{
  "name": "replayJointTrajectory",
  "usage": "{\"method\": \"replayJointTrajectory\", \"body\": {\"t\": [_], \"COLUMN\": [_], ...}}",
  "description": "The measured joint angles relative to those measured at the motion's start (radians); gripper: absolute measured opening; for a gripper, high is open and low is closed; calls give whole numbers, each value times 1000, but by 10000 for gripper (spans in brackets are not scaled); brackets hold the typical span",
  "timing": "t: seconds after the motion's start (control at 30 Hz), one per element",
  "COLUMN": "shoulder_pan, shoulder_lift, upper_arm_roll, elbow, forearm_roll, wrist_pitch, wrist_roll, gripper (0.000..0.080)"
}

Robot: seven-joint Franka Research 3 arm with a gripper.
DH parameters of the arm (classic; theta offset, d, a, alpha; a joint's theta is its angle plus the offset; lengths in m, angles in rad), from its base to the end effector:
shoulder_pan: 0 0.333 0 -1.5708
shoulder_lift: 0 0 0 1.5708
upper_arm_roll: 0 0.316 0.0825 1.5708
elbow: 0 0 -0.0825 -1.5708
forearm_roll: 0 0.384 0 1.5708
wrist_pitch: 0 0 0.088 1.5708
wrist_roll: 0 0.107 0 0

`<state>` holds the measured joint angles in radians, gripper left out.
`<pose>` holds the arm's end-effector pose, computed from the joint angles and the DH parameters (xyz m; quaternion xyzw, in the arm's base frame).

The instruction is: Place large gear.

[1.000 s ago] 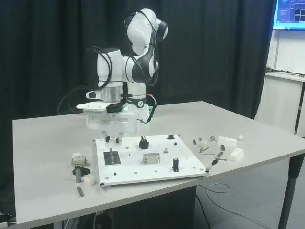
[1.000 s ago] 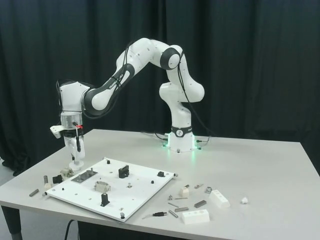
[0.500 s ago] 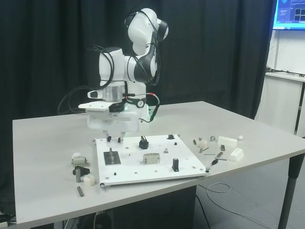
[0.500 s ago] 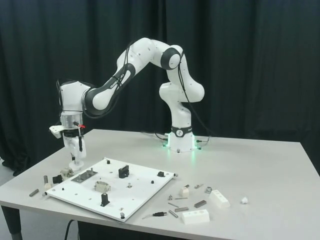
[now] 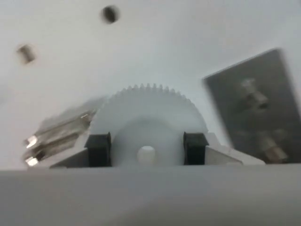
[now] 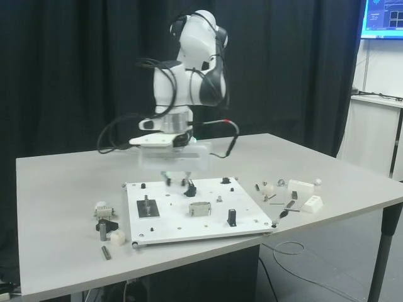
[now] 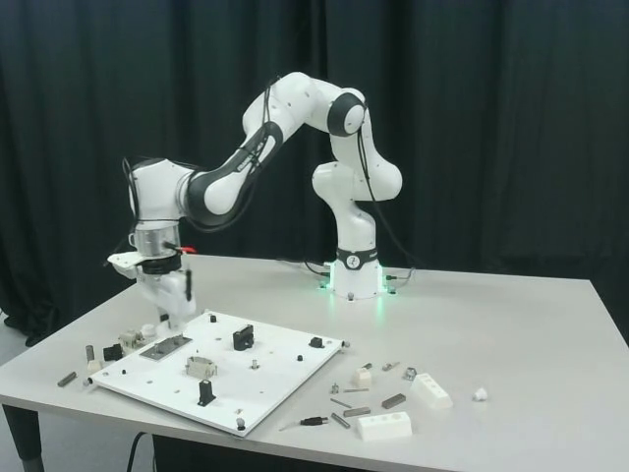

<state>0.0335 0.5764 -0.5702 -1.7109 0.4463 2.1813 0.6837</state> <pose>0.6013 -0.2913 0.2972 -0.7628 0.6458 -0.0010 0.0327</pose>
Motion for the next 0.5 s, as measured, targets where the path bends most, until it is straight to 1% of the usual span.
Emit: {"method": "replayJointTrajectory", "body": {"t": [0.3, 0.5], "shoulder_pan": [99, 173], "shoulder_lift": [-13, -20], "upper_arm_roll": [2, 3], "elbow": [0, 0], "forearm_roll": [0, 0], "wrist_pitch": [-52, -72], "wrist_roll": [5, 56], "gripper": [328, 328]}}
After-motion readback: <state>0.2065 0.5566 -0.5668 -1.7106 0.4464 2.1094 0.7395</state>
